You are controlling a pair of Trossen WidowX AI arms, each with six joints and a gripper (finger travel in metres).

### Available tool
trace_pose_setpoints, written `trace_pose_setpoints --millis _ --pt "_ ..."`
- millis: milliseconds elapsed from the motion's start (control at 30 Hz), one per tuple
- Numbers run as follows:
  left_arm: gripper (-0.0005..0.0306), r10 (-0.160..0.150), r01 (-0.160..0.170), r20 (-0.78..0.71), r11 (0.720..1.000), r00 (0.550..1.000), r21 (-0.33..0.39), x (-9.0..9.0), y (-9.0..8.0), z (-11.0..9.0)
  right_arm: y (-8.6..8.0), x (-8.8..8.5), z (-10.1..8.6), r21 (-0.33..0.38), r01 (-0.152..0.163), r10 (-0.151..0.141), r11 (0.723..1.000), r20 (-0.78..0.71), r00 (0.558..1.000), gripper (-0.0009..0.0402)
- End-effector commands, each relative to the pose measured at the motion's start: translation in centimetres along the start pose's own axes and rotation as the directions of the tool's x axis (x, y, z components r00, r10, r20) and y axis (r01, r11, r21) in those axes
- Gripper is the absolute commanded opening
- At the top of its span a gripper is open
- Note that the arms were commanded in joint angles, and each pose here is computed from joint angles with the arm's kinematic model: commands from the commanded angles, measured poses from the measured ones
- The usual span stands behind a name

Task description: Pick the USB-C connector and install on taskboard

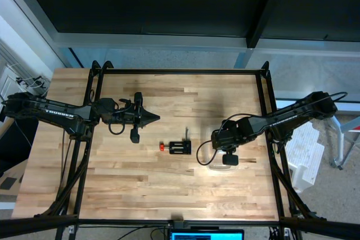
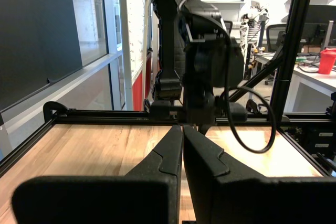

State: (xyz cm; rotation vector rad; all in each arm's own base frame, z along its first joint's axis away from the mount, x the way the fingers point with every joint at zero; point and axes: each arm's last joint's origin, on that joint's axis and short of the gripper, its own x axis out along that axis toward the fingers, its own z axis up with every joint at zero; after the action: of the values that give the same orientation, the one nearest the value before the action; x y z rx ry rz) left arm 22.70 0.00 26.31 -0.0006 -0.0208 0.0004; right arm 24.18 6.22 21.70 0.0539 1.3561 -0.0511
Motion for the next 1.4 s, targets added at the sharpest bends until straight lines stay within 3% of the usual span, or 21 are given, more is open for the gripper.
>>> trace_pose_setpoints --millis 33,433,567,833,1400 --pt "0.0000 0.000 0.000 0.001 1.000 1.000 0.000 0.0 0.0 0.0 0.0 -1.3 0.3 -0.013 0.000 0.000 1.000 0.001 1.000 0.0000" --pt "0.0000 0.000 0.000 0.001 1.000 1.000 0.000 0.0 0.0 0.0 0.1 -5.9 1.4 -0.017 0.005 -0.005 1.000 -0.003 1.000 0.0000" --pt "0.0000 0.000 0.000 0.000 1.000 1.000 0.000 0.0 0.0 0.0 0.0 -6.4 1.4 -0.017 0.028 -0.028 0.999 0.001 1.000 0.0000" --pt "0.0000 0.000 0.000 0.000 1.000 1.000 0.000 0.0 0.0 0.0 0.1 -6.0 2.1 -0.012 0.048 -0.048 0.999 0.031 0.998 0.0000" --pt "0.0000 0.000 0.000 0.001 1.000 1.000 0.000 0.0 0.0 0.0 0.6 -4.2 9.5 0.045 0.058 -0.059 0.997 0.035 0.998 0.0000"
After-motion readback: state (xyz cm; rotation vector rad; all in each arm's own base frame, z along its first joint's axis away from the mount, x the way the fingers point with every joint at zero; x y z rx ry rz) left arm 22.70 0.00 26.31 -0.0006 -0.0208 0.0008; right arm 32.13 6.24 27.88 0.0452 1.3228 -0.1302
